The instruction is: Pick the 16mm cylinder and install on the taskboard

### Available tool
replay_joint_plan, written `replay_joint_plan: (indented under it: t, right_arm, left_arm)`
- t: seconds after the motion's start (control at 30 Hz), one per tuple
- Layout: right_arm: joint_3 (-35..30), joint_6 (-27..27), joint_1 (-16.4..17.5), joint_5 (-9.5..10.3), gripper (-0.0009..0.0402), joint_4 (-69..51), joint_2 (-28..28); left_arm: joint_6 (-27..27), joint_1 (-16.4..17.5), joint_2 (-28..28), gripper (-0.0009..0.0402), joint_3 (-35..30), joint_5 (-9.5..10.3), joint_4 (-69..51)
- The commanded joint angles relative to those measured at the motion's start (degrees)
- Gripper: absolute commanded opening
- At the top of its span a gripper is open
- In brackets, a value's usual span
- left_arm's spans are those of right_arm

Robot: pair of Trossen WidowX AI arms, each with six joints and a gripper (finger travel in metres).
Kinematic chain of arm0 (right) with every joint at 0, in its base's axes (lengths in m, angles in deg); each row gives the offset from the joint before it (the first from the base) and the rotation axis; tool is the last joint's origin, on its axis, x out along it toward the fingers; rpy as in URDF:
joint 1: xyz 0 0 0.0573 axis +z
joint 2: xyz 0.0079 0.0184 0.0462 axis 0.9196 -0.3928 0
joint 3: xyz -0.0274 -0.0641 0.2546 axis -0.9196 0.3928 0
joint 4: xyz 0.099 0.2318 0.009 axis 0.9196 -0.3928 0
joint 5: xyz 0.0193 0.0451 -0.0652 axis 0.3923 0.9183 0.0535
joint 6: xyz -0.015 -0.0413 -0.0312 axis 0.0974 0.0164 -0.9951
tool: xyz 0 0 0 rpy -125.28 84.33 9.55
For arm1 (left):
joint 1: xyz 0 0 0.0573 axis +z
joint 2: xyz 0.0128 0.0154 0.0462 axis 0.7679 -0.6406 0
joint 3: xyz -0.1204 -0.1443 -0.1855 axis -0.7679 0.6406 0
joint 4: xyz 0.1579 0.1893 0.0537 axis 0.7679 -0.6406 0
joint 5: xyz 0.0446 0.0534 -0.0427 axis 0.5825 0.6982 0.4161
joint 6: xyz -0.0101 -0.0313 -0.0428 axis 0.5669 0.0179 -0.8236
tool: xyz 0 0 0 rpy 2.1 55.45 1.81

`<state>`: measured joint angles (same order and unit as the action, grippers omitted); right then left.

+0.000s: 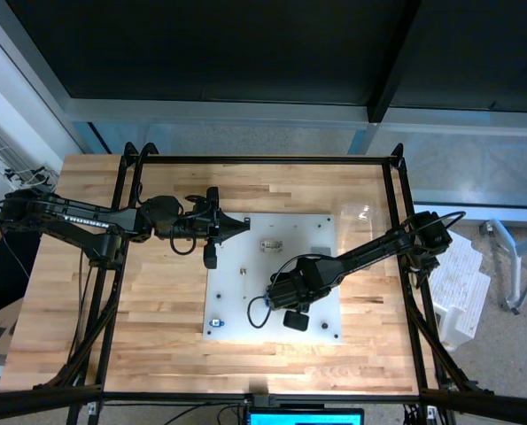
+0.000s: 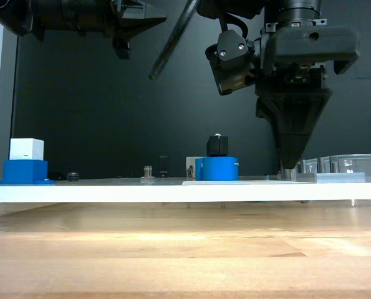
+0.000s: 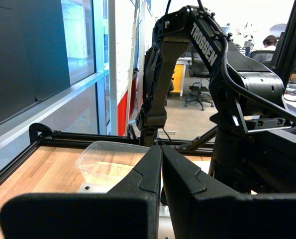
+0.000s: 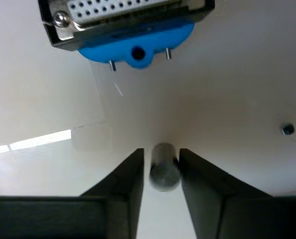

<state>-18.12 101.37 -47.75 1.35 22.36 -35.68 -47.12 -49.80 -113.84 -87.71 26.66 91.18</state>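
"Where's the 16mm cylinder point(image 4: 163, 172)?"
"On the taskboard point(image 1: 321, 235), near middle, between the right claw point(image 4: 161, 152) fingers. There's a sliver of gap, so it's unclenched. Grasp step: squeeze, then lift straight. The left claw point(image 1: 238, 222) hangs clenched, far left."

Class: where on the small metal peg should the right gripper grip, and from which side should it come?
Grip the peg across its curved sides, coming straight down from above: it is short and round, and the board blocks any lower approach. The right gripper straddles it there, open; the left gripper hangs shut over the board's far left corner.
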Motion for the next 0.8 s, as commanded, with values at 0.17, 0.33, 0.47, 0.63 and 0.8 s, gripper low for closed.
replay_joint_plan:
  t: [0.17, 0.33, 0.47, 0.63, 0.8]
  right_arm:
    - [0.0, -0.1, 0.0, 0.02, 0.0167, -0.7, 0.3]
    - [0.0, -0.8, 0.0, -0.02, 0.0178, -0.6, 3.1]
    - [0.0, -3.4, -0.5, -1.22, 0.0172, -0.4, 7.1]
    - [0.1, -8.6, -1.7, -3.06, 0.0153, -0.3, 12.7]
    - [1.2, -12.1, -4.9, -3.02, 0.0126, 1.9, 18.0]
  left_arm:
    - [0.0, 0.0, 0.0, 0.0001, 0.0, 0.00, 0.0]
    - [0.0, 0.0, 0.0, 0.0001, 0.0, 0.00, 0.0]
    - [0.0, 0.0, 0.0, 0.0001, 0.0, 0.00, 0.0]
    - [0.0, 0.0, 0.0, 0.0001, 0.0, 0.00, 0.0]
    - [0.0, 0.0, 0.0, 0.0001, 0.0, 0.00, 0.0]
